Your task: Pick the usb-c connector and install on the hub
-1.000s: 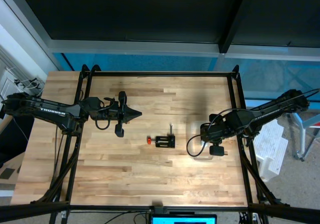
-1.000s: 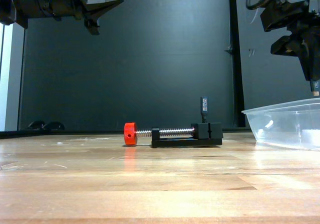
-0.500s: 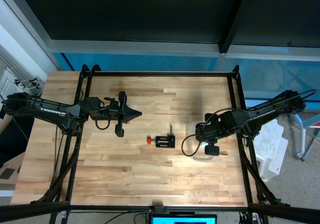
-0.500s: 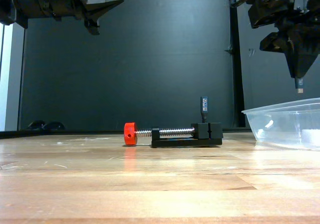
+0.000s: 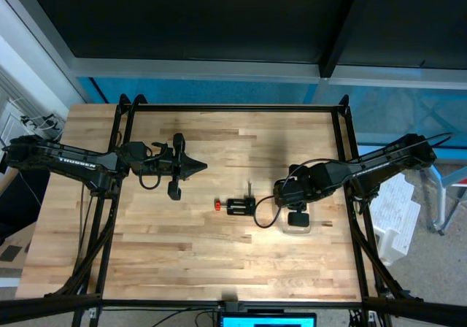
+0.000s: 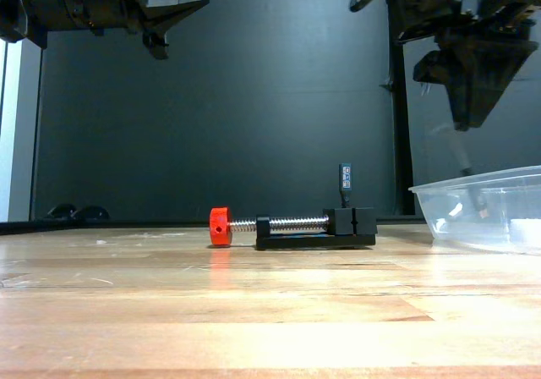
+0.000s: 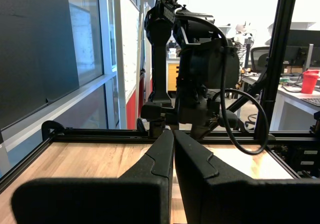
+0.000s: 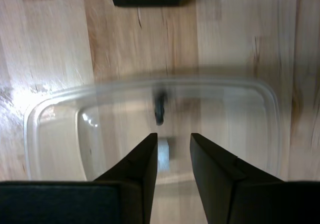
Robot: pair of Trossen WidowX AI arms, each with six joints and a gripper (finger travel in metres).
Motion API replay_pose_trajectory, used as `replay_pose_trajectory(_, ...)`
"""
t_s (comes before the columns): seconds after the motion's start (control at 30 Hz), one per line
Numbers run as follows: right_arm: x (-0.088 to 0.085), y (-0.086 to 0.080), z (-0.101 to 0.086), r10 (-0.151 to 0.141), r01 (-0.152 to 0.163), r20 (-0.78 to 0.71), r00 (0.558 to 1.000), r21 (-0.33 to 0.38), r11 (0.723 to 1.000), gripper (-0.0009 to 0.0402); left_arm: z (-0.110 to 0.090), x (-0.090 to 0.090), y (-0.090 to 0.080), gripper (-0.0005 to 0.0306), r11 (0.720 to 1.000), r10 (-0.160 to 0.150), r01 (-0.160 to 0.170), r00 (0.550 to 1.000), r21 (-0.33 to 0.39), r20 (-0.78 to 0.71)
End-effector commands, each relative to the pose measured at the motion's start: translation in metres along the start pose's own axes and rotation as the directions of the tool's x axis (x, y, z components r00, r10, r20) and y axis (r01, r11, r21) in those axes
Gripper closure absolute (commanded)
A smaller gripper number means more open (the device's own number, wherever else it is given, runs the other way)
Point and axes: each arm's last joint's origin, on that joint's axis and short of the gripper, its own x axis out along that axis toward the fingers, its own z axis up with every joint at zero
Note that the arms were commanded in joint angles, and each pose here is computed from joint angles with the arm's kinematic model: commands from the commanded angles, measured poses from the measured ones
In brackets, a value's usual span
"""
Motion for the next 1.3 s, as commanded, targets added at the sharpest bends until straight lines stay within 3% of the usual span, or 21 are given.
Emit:
replay_pose_trajectory(0.03,0.001,0.002,0.012,-0.002,0.002,-0.001,1.0,-0.006,1.0,0.028,0.0,0.0,0.0,0.03,1.0,0.0,0.0,1.0,0.0,0.0)
replay_pose_trajectory(0.37,0.009,0.01,0.053,-0.005,0.005,0.003,1.0,-0.043,0.999,0.0238,0.0,0.0,0.0,0.03,1.0,0.0,0.0,1.0,0.0,0.0)
replay_pose_trajectory(0.63,0.018,0.013,0.08,-0.008,0.008,0.002,1.0,-0.035,0.999,0.0252,0.0,0.0,0.0,0.03,1.0,0.0,0.0,1.0,0.0,0.0)
replay_pose_trajectory(1.0,0.019,0.013,0.084,-0.008,0.008,0.003,1.0,-0.031,0.999,0.0299,0.0,0.0,0.0,0.03,1.0,0.0,0.0,1.0,0.0,0.0)
replay_pose_trajectory(1.3,0.017,0.012,0.083,-0.009,0.009,0.0,1.0,-0.04,0.999,0.0305,0.0,0.0,0.0,0.03,1.0,0.0,0.0,1.0,0.0,0.0)
